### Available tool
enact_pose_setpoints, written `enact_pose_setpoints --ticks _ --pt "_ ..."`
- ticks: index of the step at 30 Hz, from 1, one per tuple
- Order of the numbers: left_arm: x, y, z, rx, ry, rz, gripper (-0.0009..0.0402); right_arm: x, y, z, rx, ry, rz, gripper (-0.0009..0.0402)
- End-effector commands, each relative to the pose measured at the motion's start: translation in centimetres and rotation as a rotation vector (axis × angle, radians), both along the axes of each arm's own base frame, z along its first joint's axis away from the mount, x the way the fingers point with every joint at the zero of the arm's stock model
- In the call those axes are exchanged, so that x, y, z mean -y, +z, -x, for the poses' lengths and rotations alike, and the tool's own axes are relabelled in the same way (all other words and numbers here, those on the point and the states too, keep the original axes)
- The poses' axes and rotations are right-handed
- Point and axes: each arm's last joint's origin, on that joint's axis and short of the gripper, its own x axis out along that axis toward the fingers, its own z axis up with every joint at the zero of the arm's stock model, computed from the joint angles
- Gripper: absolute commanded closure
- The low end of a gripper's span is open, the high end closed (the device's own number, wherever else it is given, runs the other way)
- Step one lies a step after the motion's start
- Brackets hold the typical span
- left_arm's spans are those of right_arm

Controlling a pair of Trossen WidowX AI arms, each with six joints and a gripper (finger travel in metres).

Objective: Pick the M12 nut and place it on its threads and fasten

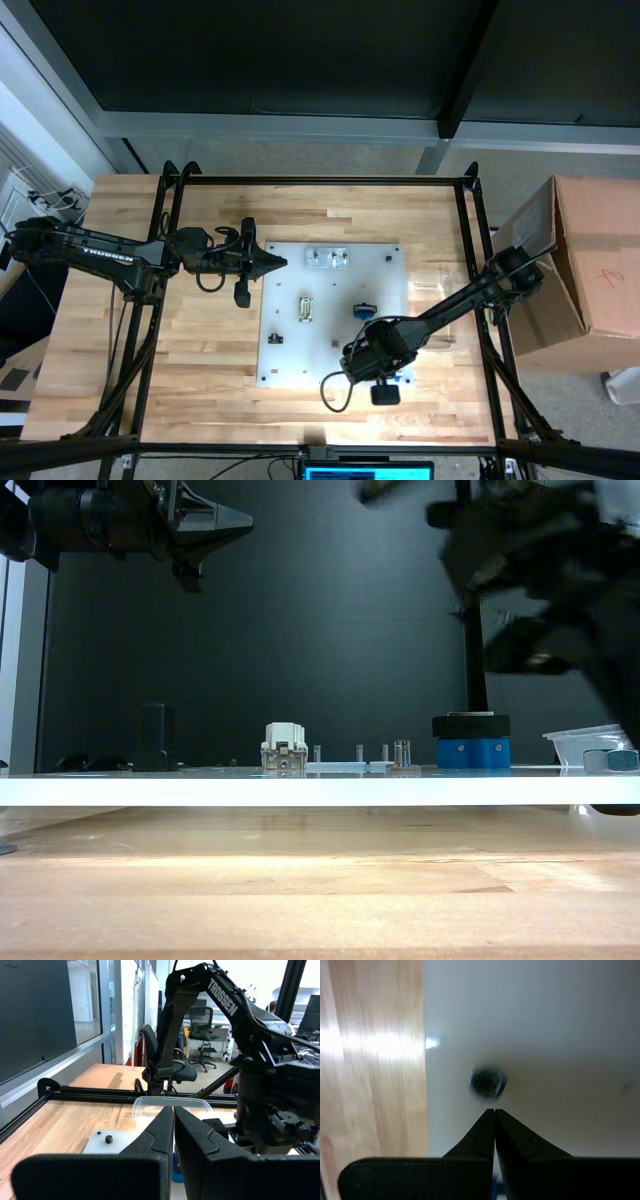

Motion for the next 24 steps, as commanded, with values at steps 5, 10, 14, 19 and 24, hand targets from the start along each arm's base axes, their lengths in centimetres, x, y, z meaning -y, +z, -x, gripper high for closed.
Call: enact_pose_setpoints --ticks 5,10,14,19,24 --pt "0.0 0.0 0.0 0.0 0.0 0.0 0.0393 0.5 1.6 0.0 0.101 -0.046 0.073 0.0394" --pt "0.0 0.0 0.0 0.0 0.0 0.0 0.0393 1.8 4.3 0.2 0.207 -0.05 0.071 0.0394" --pt "0.0 0.0 0.0 0.0 0.0 0.0 0.0393 3.5 6.9 0.1 0.323 -0.056 0.088 0.0394" --pt "0.0 0.0 0.0 0.0 0.0 0.0 0.0393 5.9 9.7 0.3 0.475 -0.073 0.098 0.0393" --pt "0.0 0.0 0.0 0.0 0.0 0.0 0.0393 8.7 11.5 1.5 0.729 -0.088 0.058 0.0394"
